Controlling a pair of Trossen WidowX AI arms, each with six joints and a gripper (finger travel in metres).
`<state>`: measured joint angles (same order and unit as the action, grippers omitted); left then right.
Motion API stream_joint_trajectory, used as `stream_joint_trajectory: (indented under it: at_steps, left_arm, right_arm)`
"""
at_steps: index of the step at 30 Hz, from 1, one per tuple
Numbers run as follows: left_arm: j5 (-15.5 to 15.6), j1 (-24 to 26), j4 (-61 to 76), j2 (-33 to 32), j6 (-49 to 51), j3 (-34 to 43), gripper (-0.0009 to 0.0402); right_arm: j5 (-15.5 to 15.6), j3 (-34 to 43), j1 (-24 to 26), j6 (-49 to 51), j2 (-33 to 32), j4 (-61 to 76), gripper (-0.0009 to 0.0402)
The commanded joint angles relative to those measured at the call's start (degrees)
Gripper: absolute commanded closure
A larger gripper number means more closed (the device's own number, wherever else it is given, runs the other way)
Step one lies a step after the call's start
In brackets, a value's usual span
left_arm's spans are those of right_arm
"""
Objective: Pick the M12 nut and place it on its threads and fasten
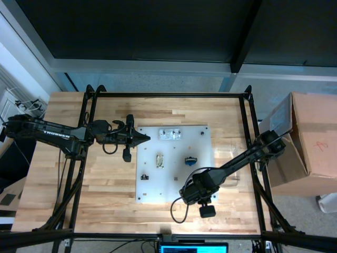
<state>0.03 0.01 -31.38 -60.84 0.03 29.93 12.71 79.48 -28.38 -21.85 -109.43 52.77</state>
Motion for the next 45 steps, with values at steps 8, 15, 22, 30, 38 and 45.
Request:
stream_joint_trajectory:
  at_steps: [8,15,22,30,38,45]
  left_arm:
    - [-0.02,0.00,-0.02,-0.02,0.00,0.02,0.0393]
    - [-0.02,0.00,-0.04,0.00,0.00,0.02,0.0393]
    - [-0.02,0.00,0.02,-0.02,0.00,0.02,0.0393]
    - [-0.02,0.00,0.00,-0.02,0.00,0.02,0.0393]
    - [-0.02,0.00,-0.04,-0.02,0.00,0.02,0.0393]
    - [-0.02,-0.02,-0.04,0.00,0.00,0.02,0.0393]
  right_arm:
    - [-11.50,0.04,0.52,-1.73,0.57,1.88,0.0393]
    - [-17.73,-0.37,0.59,-1.75,0.52,0.90,0.0393]
    - [-17.44,-0.81,0.44,-1.95,-1.51,-0.68,0.0393]
    - [-5.86,-0.59,0.37,-0.44,-1.22,-0.83,0.0393]
    - [-3.76,-0.59,0.37,-0.17,-0.17,-0.37,0.0393]
    - [-8.87,-0.59,0.59,-0.81,1.14,0.13,0.0393]
